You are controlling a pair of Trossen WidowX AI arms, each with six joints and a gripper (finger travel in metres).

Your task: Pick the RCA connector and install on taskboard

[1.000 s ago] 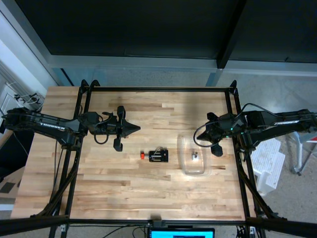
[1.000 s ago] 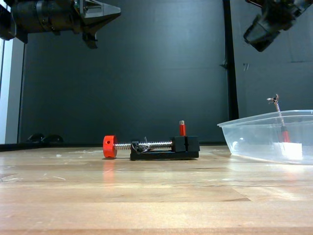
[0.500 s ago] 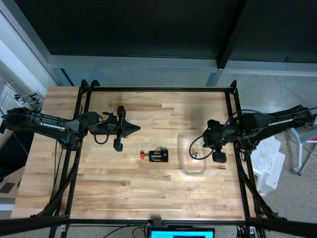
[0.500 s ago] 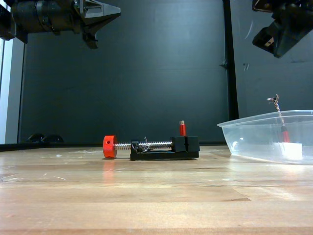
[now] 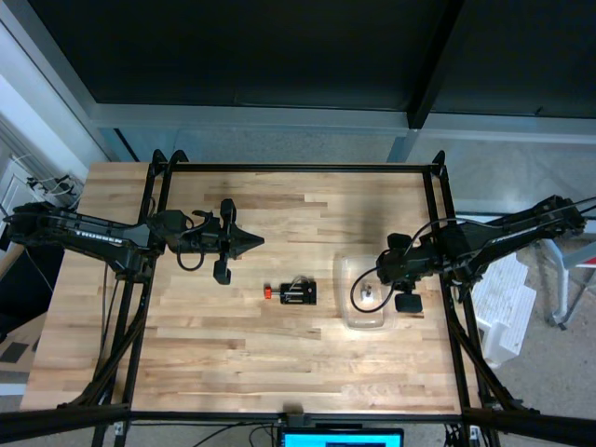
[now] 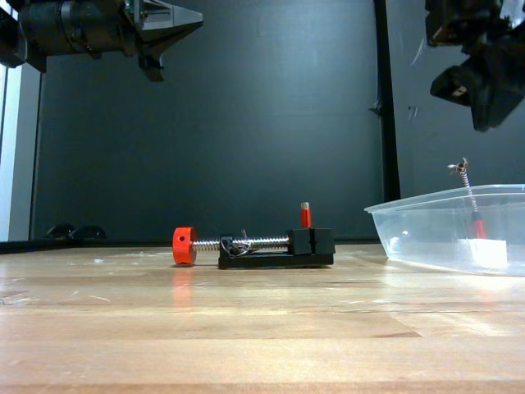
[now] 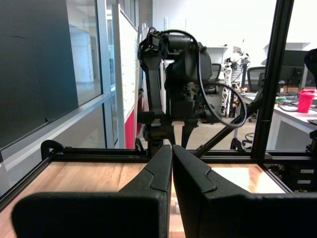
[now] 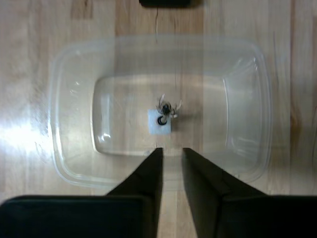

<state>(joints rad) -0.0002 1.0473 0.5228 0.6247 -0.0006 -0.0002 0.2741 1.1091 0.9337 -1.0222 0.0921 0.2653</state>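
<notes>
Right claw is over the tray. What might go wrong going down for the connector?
The right claw hangs above the clear tray with a narrow gap; coming down it may tip the tiny connector off its white square instead of gripping it. Catching the tray's wall, it might shove the light tray. The left claw, shut, is parked high over the table's left side.

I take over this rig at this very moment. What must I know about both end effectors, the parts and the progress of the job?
Left end effector: shut, empty, parked high over the left part of the table.
Right end effector: slightly open, empty, hovering above the clear tray.
RCA connector: inside the tray, on a pale square piece.
Taskboard: on the table beside the tray, toward the left arm.
Done: nothing grasped yet.
Left: pick the connector, install it on the taskboard.
</notes>
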